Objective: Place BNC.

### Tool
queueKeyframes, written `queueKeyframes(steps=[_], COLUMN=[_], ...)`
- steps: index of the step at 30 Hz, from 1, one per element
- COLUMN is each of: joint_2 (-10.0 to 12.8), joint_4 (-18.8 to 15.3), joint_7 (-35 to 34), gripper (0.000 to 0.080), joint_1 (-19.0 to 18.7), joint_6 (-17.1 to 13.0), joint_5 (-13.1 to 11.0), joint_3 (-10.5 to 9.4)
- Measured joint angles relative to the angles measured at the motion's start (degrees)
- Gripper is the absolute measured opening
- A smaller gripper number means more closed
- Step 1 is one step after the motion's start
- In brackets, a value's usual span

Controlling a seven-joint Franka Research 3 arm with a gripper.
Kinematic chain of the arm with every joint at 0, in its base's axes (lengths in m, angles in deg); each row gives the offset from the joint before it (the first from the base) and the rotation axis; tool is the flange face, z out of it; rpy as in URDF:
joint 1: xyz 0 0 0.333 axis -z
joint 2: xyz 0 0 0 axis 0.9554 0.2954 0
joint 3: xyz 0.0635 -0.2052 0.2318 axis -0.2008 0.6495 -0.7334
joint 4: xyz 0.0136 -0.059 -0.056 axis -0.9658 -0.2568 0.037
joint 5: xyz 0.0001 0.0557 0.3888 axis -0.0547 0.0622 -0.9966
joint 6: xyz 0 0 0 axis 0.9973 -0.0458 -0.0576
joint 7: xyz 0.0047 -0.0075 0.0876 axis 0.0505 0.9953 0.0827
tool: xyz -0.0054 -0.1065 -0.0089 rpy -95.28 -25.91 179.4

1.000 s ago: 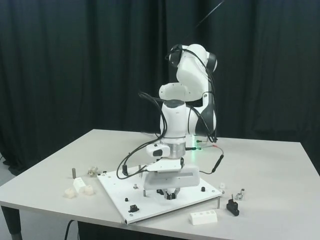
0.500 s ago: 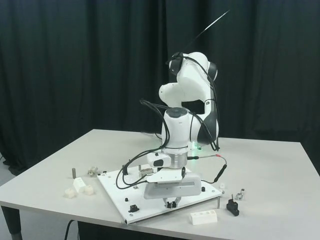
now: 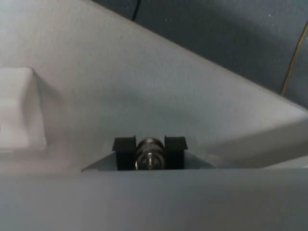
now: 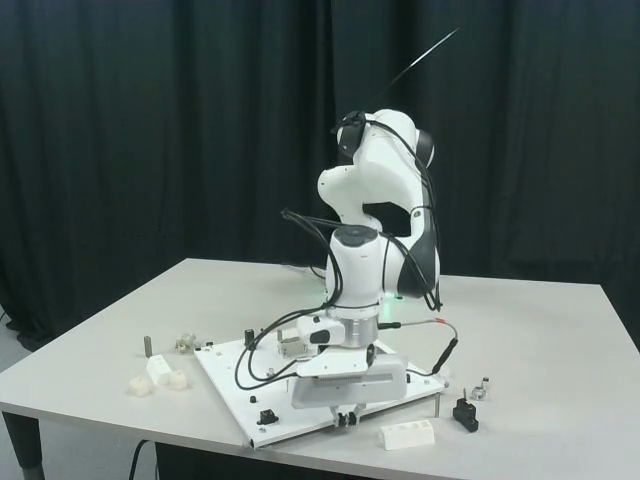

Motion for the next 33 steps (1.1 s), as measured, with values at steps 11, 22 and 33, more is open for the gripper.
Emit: queueKeyframes(steps=[11,22,33], joint_2=[2.7,4.4,4.7], joint_4=[2.3,4.1,5.0], joint_7=[-0.3,-0.4,-1.5], gripper=[0.0121,0.0121,0.0668], joint_1=[1.0,2.0,2.7], joint_6=[-0.7,-0.7,0.0], joint_5=[0.0,0.0,0.0], joint_3=[-0.87,-1.55,-2.21])
